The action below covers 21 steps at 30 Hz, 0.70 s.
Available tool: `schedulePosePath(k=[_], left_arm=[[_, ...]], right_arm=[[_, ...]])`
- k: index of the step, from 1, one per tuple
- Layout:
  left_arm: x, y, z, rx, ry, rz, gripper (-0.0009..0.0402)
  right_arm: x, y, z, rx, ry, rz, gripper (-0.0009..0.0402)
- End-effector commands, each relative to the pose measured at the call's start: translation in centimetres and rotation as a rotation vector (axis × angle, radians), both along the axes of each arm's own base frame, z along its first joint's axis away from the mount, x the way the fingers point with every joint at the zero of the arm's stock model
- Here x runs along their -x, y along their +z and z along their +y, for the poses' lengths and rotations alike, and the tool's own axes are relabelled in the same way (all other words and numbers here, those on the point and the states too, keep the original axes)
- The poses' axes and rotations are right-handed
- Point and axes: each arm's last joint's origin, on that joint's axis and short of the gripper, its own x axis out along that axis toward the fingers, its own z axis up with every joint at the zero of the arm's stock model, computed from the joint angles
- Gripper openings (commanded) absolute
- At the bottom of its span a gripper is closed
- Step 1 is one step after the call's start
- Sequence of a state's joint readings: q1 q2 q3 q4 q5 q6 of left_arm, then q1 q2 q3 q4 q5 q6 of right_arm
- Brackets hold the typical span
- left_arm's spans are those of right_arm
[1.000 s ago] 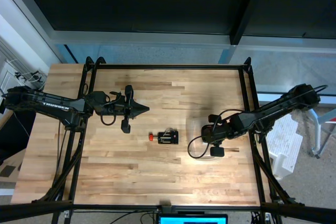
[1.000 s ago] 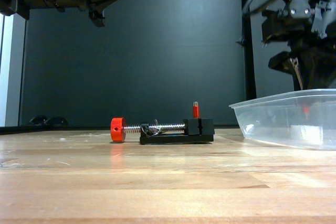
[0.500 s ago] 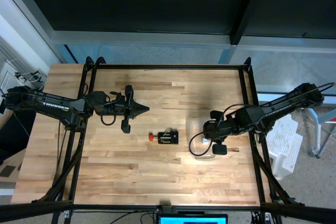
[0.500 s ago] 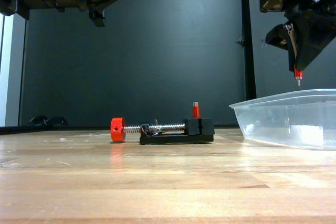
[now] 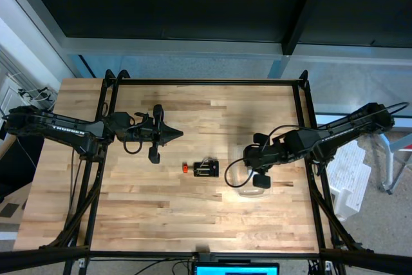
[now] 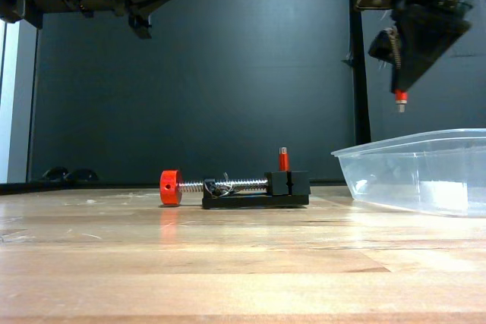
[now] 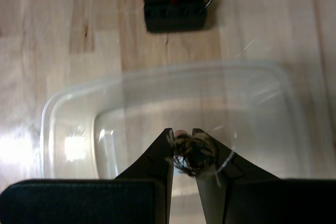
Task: Pick the RCA connector and install on taskboard
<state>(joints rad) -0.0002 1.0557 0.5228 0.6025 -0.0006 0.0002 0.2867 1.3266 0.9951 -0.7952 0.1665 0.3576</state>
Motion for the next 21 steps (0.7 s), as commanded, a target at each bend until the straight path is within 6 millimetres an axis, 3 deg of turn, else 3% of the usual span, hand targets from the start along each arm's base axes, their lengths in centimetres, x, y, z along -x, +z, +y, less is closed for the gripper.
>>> schedulePosePath(k=[1,21], left_arm=[[0.0,0.0,0.0,0.0,0.0,0.0,0.0],[0.0,0.0,0.0,0.0,0.0,0.0,0.0]], right_arm=[[-1.0,0.2,-0.1,0.023,-0.021,-0.008,0.0004],[-7.7,0.2,0.1,0.042,-0.031,0.005,0.0004]])
